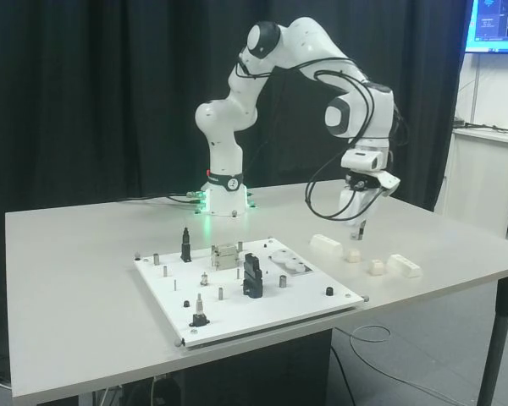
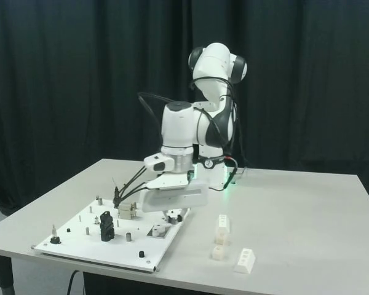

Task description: Insert bolt 4.

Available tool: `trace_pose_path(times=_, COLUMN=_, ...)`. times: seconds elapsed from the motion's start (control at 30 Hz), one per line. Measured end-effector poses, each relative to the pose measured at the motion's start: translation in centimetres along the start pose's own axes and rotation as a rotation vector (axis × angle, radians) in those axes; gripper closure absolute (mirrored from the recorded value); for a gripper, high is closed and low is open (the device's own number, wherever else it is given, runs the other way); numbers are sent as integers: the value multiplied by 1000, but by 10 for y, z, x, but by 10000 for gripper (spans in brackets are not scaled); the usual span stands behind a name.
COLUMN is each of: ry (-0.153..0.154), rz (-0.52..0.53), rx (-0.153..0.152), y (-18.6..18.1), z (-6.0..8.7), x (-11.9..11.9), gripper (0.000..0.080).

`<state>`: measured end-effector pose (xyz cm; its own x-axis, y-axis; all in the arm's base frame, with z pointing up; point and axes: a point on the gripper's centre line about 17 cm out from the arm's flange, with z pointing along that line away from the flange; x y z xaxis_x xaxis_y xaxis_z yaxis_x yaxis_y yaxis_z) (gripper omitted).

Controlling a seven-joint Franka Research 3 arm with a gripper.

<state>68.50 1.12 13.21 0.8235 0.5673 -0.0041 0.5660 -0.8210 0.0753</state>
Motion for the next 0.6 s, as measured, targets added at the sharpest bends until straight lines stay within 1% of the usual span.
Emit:
trace_pose_path(times=0.17, ry=9, rz=-28, rx=1, y=18, z=1, x=-2, gripper=578)
trace_pose_path(times=0.27, ry=10, rz=-46, rx=4, y=28, z=3, x=-4, gripper=578)
trace_pose_path(times=0.47, ry=5, rz=-97, rx=16, y=46, z=9, x=-6, gripper=578)
trace_pose_path(times=0.6, ry=-5, rz=-143, rx=28, y=56, z=13, x=-8, gripper=578)
